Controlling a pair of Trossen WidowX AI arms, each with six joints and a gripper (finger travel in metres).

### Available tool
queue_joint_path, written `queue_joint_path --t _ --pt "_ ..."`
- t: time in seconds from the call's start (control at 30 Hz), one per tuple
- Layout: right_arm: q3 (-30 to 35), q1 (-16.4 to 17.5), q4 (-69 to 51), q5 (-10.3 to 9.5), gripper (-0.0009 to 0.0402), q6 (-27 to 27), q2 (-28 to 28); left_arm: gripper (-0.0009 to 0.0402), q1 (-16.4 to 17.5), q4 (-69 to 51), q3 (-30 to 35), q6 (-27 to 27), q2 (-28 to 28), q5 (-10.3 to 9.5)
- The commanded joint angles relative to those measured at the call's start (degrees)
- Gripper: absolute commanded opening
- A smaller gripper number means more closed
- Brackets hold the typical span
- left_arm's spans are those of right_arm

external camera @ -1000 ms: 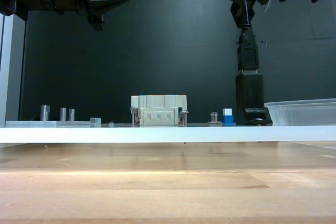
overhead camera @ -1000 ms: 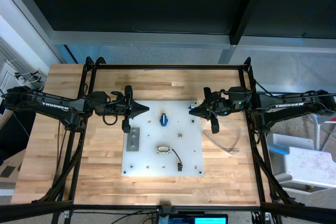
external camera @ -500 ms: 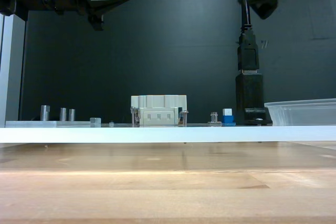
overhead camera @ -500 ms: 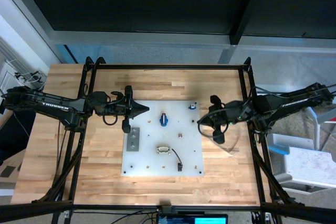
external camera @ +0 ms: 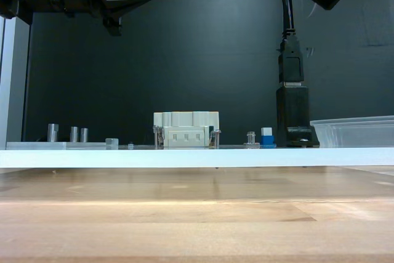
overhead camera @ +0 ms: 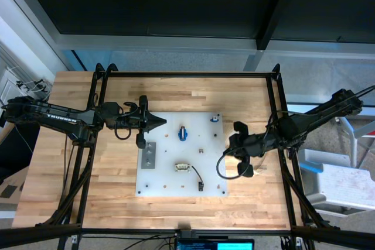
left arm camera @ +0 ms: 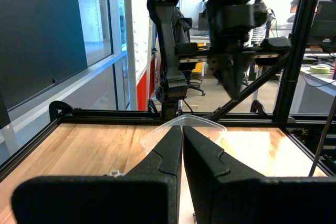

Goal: Remove the USB connector from the USB hub and place in the container

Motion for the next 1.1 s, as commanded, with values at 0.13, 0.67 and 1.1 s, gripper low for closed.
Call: queue_joint_path --t 0.13,0.67,1.1 --pt "3.15 2.89 -1.62 0.33 0.0000 2.23 5.09 0.0001 0.00 0.02 0.00 0.00 0.02 0.02" --pt "13.31 6.23 -7.15 1.46 0.0037 7.63 16.68 0.0001 0.00 0.02 0.00 0.00 0.02 0.02" --pt "14.47 8.22 -5.11 1.84 0.0150 14.10 22.25 0.0001 0.00 0.00 0.00 0.00 0.02 0.02"
